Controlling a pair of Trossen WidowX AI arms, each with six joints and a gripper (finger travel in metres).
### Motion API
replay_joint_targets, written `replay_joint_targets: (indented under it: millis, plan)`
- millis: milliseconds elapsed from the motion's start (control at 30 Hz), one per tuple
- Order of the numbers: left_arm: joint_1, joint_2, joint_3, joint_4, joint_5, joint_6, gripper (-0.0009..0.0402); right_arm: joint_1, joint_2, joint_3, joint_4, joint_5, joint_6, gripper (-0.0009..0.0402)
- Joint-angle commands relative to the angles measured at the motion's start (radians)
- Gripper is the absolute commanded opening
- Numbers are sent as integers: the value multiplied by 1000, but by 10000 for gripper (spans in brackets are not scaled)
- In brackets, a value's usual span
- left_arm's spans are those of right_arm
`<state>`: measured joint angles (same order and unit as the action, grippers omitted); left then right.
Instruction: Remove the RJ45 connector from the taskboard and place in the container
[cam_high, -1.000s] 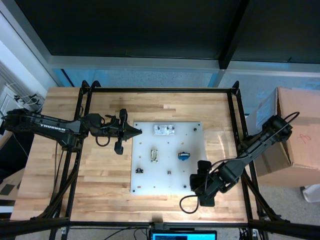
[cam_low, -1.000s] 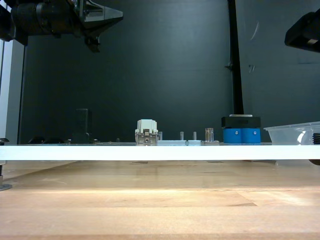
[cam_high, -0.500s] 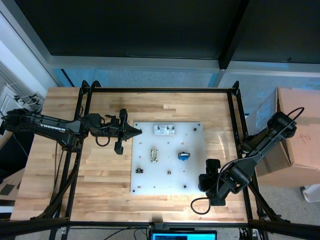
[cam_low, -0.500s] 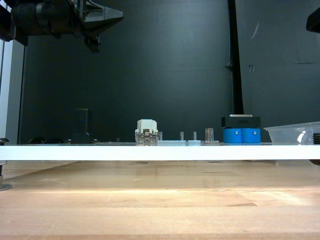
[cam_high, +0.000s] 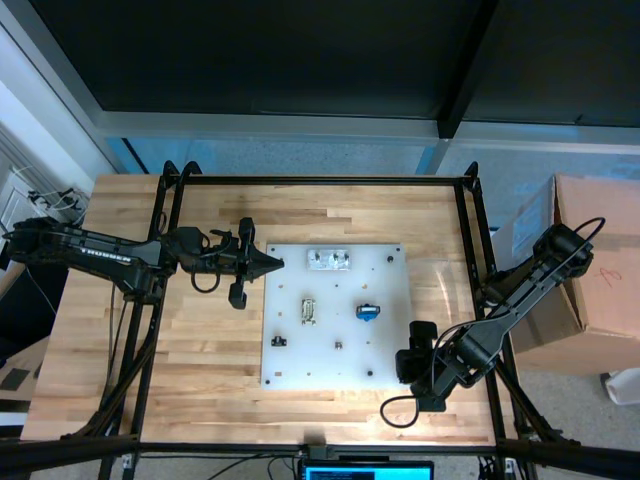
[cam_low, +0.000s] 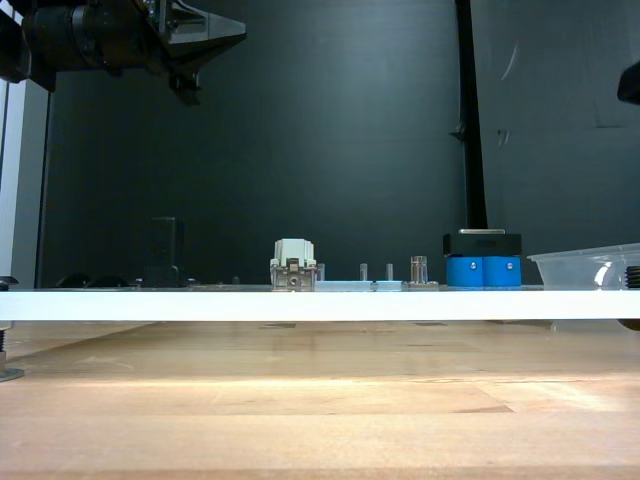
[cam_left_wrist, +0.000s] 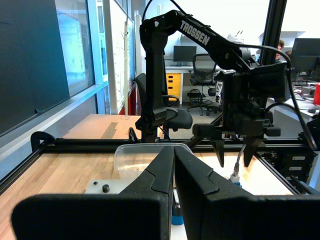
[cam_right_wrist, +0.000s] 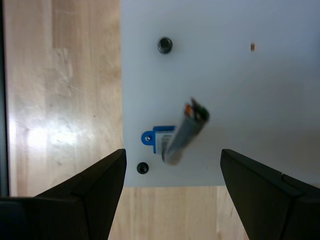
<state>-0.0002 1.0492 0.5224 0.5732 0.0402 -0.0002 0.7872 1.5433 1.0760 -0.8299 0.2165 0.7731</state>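
RJ45 (cam_right_wrist: 182, 131) is not out yet: it stands in its blue seat (cam_right_wrist: 156, 137) by the near-right corner of the board (cam_high: 385, 262), stub up, nothing touching it. Can't tell how deep it sits.

Right gripper (cam_high: 412, 352) hangs above that corner, pointing down, jaws wide and empty. In the right wrist view the RJ45 sits in the gap between the two fingers (cam_right_wrist: 90, 195), closer to that one than to the other. The left wrist view agrees: the stub is below the fingertips and between them, clear of both.

Key relation: the long axis runs up off the board, roughly in line with the gripper's approach. I'd expect a near-straight drop with a small sideways trim to centre it, then close across the stub or plug body.

Left gripper (cam_high: 276, 263) is high over the board's far-left edge, fingers together, holding nothing, well apart from the RJ45. Right arm is clearly nearer.

Container (cam_low: 585, 262) is on the table just right of the board, on the right arm's side, so a short carry
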Motion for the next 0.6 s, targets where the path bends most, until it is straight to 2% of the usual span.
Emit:
replay_joint_targets:
  millis: [33, 167, 600]
  plan:
    - [0, 0, 0, 0, 0, 0, 0, 1, 2, -19, 35, 1, 5, 263]
    - [0, 0, 0, 0, 0, 0, 0, 2, 6, -21, 38, 16, 5, 255]
    - [0, 0, 0, 0, 0, 0, 0, 3, 17, -34, 63, 27, -4, 162]
